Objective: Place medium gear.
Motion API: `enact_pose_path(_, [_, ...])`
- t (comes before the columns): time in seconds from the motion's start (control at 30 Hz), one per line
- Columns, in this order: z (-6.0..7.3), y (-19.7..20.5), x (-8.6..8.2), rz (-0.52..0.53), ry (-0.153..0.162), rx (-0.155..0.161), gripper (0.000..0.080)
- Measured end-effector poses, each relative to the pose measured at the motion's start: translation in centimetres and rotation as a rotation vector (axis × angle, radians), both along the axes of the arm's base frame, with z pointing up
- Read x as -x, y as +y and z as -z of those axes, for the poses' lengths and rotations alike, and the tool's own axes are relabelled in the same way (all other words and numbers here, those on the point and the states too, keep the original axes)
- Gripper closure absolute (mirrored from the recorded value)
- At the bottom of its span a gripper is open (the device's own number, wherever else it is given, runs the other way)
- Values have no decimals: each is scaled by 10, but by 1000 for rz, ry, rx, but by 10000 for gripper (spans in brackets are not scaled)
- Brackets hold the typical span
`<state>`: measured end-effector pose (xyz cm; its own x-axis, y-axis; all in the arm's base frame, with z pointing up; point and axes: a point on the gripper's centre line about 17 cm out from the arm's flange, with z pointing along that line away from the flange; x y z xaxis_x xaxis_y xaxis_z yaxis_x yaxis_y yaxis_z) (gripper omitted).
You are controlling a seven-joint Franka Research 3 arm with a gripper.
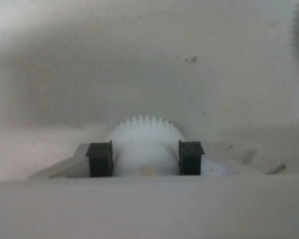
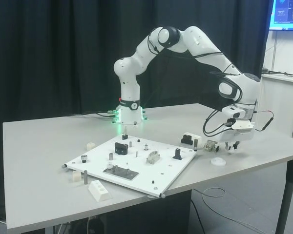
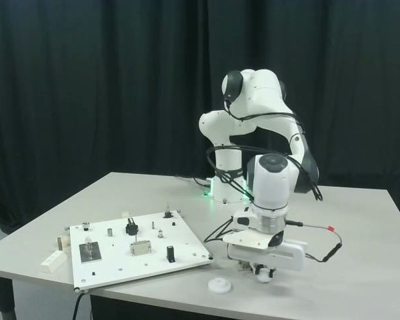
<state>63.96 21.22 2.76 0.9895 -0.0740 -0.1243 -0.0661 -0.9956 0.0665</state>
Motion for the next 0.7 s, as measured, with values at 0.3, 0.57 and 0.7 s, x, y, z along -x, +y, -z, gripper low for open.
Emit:
enact_pose_path(0.3, [5,7,4,-14,0,14,522])
enact_pose_path(0.57, [1,7,1,-7,-11,28,91])
enact_pose_path(0.7, [-6,8,-2,-6,-20,29,91])
